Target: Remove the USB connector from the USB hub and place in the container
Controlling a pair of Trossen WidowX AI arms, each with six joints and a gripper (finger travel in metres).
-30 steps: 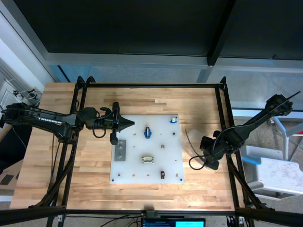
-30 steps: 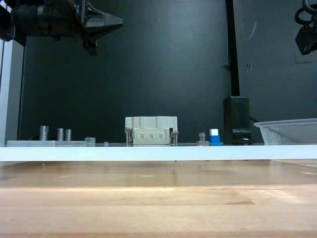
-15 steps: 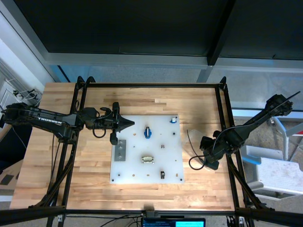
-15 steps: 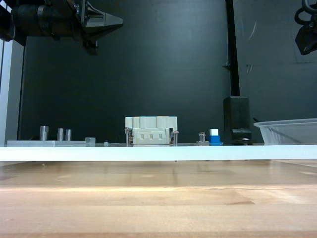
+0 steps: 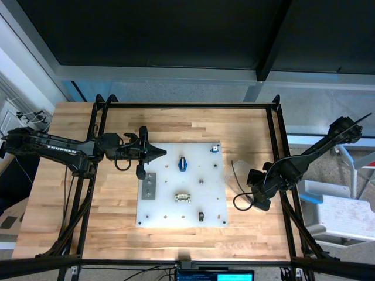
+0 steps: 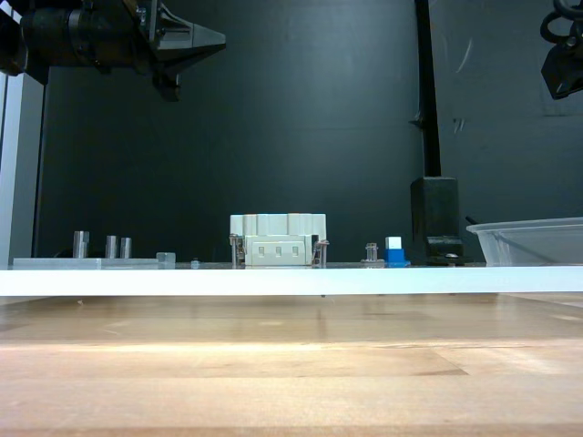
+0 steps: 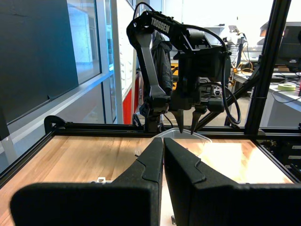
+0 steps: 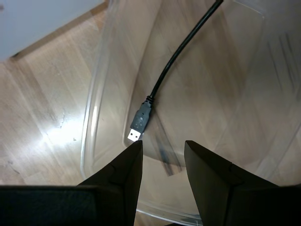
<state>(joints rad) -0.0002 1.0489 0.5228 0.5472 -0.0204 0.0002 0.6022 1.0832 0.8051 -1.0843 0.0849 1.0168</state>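
- The USB connector (image 8: 162, 77) lay inside the clear container (image 8: 92, 122), at the right of the surface (image 5: 117, 228).
- The right hand (image 8: 162, 145) hung just above the connector's plug, released and grasping nothing.
- The left hand (image 7: 163, 140) hovered clenched and empty over the far-left corner of the white board (image 5: 170, 193).

the usb connector (image 8: 141, 123) shows its plug in the right wrist view, but its cable runs out past the picture's edge. the container (image 8: 96, 108) around it is cut by the edges too. of the right pincer (image 8: 162, 145), above the container, i see only the finger ends. the left pincer (image 7: 163, 140), high at the left side, covers part of the worktop (image 7: 84, 160) behind it. in the low view the container's right end is cut off.
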